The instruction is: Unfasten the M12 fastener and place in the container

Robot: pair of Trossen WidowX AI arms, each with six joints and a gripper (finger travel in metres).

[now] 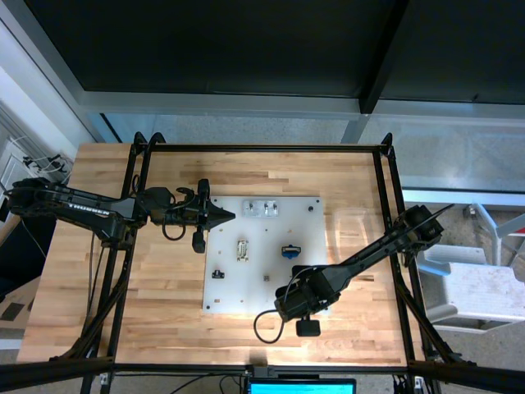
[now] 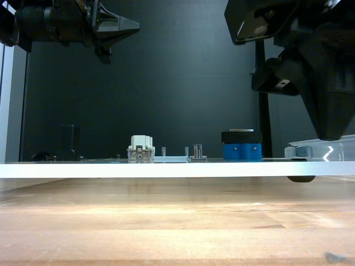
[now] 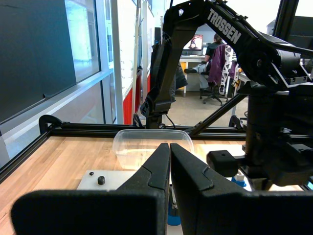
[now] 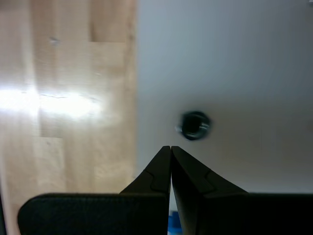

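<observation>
The M12 fastener (image 4: 194,126) is a small round dark piece with a silver glint, standing on the white board (image 4: 234,58) just past my right gripper's (image 4: 170,147) tips. The gripper's fingers are shut together with nothing between them. In the low view the silver nut (image 2: 299,151) shows at board height in front of the clear container (image 2: 339,145). It sits on its stud, outside the container. In the high view my right gripper (image 1: 287,307) points down over the board's near right edge and hides that spot. The container (image 1: 349,240) lies right of the board. My left gripper (image 1: 230,216) is shut, parked high over the board's left edge.
A blue connector (image 1: 290,251) and a cream connector (image 1: 243,249) stand mid-board. A black post (image 1: 311,208) is at the far right corner. A silver post (image 2: 197,151) shows in the low view. Black frame rails (image 1: 262,148) surround the wooden table.
</observation>
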